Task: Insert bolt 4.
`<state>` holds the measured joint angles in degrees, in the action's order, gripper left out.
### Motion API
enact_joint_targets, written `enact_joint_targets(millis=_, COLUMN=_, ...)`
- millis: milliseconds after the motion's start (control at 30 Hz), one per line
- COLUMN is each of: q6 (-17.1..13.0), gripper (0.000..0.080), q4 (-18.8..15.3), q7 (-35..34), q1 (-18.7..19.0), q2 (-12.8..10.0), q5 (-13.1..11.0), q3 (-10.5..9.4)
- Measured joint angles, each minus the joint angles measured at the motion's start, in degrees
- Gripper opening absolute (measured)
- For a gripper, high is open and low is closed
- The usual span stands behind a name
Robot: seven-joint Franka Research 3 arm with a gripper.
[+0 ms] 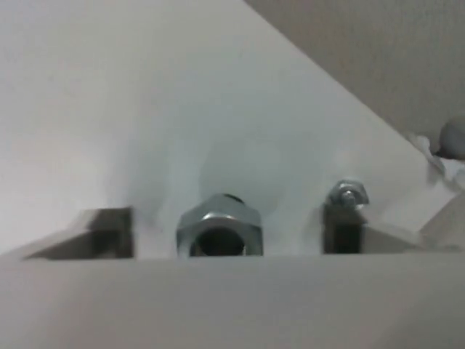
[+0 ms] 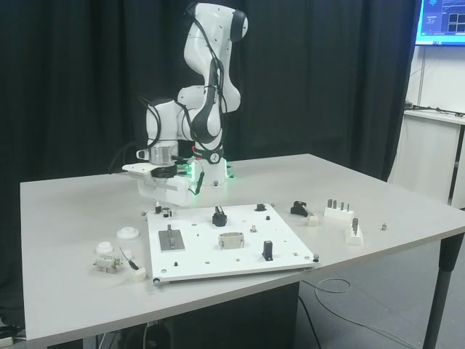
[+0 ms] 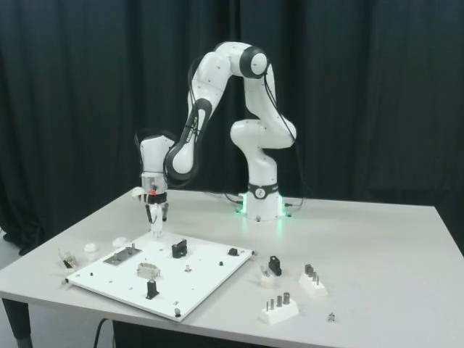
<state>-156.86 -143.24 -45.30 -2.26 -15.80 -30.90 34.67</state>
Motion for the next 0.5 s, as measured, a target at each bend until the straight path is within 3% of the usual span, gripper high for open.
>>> enact_joint_targets(millis=133, q6=0.0, gripper=0.0234, q4=0.4, q7=0.0, q1=0.4, q2=0.2, q5=0.0, q3=0.01)
enact_joint_targets(millis=167, q6=0.0, gripper=0.072, q4=0.5, q7=0.0, q1=0.5, q2=0.3, q5=0.0, q3=0.01)
enact_joint_targets(millis=300, q6=0.0, gripper=0.072, q4=0.8, q7=0.0, q1=1.1, q2=1.4, q5=0.3, q3=0.15)
enact_joint_targets(millis=333, q6=0.0, gripper=0.078, q4=0.8, q7=0.0, q1=1.3, q2=1.8, q5=0.5, q3=0.24)
enact_joint_targets(millis=500, q6=0.8, gripper=0.078, q4=0.8, q7=-0.8, q1=1.5, q2=3.8, q5=2.5, q3=0.45)
